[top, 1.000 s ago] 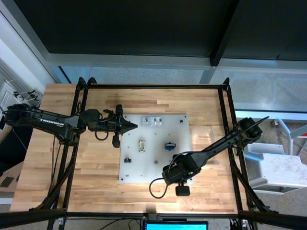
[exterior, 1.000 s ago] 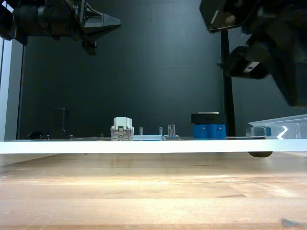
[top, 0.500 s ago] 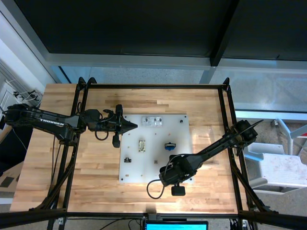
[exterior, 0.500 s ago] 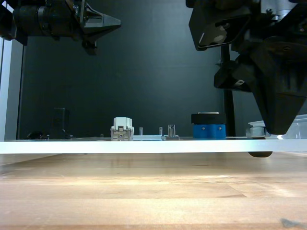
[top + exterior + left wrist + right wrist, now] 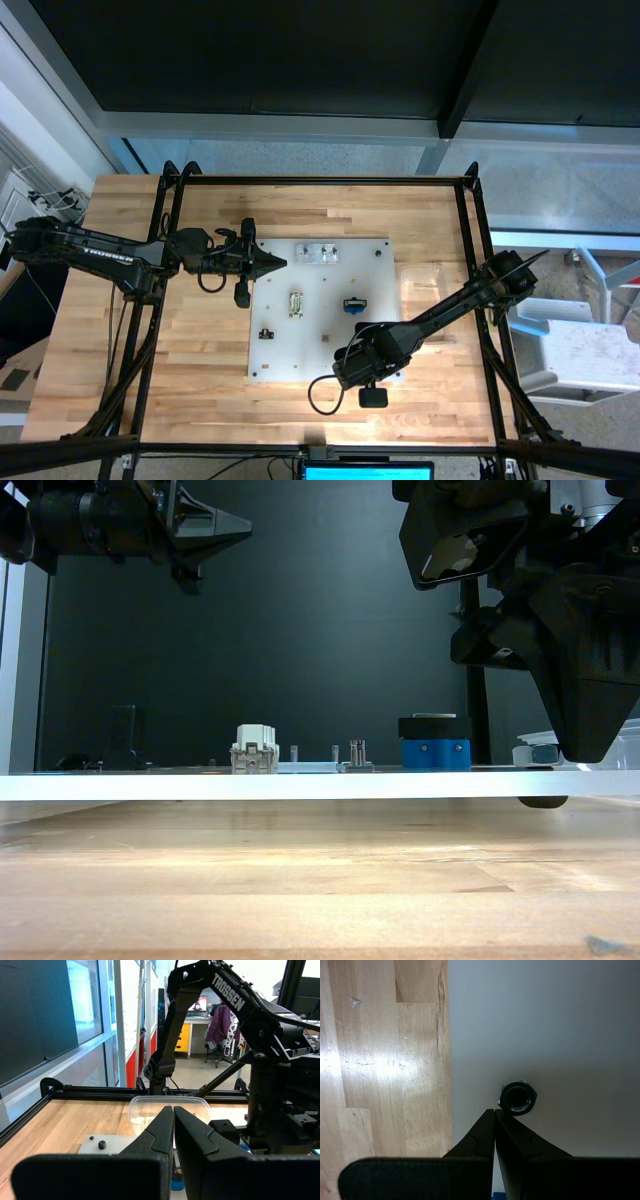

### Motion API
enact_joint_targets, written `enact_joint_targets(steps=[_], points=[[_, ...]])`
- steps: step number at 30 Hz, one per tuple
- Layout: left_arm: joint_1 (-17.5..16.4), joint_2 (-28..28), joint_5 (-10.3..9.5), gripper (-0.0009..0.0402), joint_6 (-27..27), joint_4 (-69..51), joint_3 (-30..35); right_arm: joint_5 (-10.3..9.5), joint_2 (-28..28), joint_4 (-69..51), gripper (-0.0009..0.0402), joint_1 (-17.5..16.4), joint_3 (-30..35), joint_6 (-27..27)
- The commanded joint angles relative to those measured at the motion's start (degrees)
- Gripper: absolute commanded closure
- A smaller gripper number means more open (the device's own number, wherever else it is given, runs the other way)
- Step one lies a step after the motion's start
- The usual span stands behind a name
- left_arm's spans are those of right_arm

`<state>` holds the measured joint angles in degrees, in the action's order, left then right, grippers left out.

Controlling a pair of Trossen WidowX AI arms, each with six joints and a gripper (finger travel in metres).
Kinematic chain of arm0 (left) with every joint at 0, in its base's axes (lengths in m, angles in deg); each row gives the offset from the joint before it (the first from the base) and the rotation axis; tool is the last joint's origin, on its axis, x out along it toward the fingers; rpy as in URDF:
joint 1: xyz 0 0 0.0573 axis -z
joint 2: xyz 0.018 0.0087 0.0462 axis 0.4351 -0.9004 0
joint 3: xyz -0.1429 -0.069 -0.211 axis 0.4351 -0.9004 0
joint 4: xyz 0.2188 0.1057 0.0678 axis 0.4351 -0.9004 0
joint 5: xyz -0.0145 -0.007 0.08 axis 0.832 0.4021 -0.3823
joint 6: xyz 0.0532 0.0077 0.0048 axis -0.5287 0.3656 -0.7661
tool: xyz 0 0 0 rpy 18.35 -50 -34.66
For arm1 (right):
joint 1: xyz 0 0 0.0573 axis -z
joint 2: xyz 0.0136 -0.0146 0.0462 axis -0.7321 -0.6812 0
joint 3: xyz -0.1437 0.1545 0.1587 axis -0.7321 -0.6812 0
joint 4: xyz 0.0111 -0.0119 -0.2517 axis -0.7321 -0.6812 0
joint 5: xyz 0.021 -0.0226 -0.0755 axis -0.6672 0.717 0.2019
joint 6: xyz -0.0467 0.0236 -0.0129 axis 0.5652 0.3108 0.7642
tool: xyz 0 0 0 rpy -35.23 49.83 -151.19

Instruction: Unfasten the M12 fastener and place in the container

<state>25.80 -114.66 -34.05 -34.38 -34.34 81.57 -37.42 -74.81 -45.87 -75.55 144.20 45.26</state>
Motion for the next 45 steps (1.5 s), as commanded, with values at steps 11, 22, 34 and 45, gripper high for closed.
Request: enact_joint_targets(steps=[11,22,34,45], points=[[0.0,0.0,0.00,0.0393,0.0,0.0,0.0,7.72,3.0,-6.5,0.0393,-0.2,1.2,-0.5],[0.0,0.0,0.00,0.0393,0.0,0.0,0.0,-2.95,2.0,-3.8,0.0393,-0.2,2.5,-0.2],[0.0,0.0,0.00,0.0393,0.0,0.0,0.0,-2.56,-0.2,-0.8,0.0393,-0.2,1.3,0.2],[0.0,0.0,0.00,0.0393,0.0,0.0,0.0,-2.12,-0.2,-0.6,0.0393,-0.1,0.8,0.2]])
